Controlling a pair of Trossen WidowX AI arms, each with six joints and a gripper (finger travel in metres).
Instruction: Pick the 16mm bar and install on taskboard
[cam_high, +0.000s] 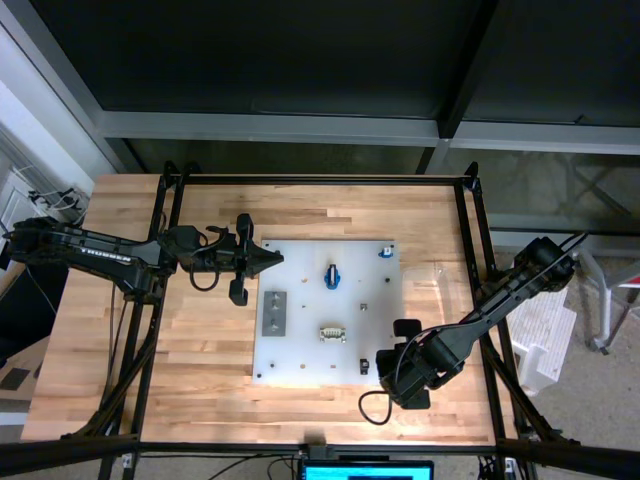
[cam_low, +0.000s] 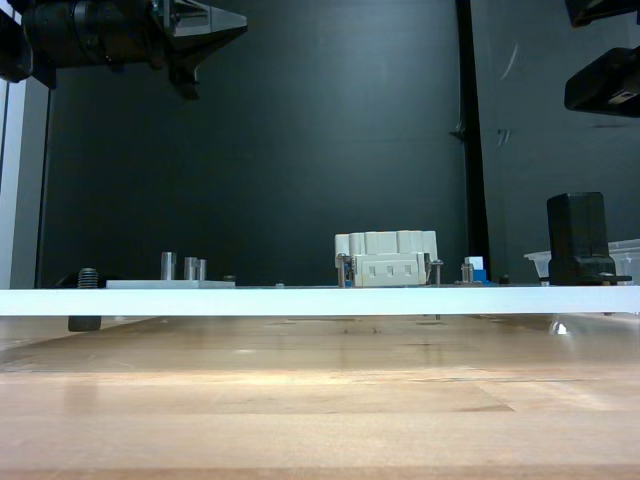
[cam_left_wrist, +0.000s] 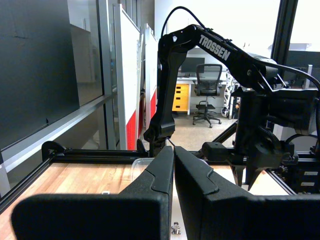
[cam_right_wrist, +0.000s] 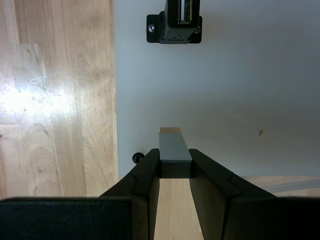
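The 16mm bar (cam_right_wrist: 175, 154) is a short grey square-ended bar, held between the fingers of my right gripper (cam_right_wrist: 175, 164), which is shut on it. It hangs above the white taskboard (cam_right_wrist: 225, 90), near the board's front right corner, clear of any seat. In the high view the right gripper (cam_high: 408, 350) points down over that corner and hides the bar. My left gripper (cam_high: 272, 258) hovers high over the board's left edge, shut with nothing in it; its fingers (cam_left_wrist: 162, 170) are pressed together. It also shows in the low view (cam_low: 232, 20).
On the taskboard (cam_high: 300, 270) sit a grey plate with pegs (cam_high: 274, 313), a beige connector (cam_high: 333, 333), a blue part (cam_high: 332, 275) and a black socket (cam_right_wrist: 174, 24) near the right gripper. Black frame rails (cam_high: 470, 230) border the wooden table.
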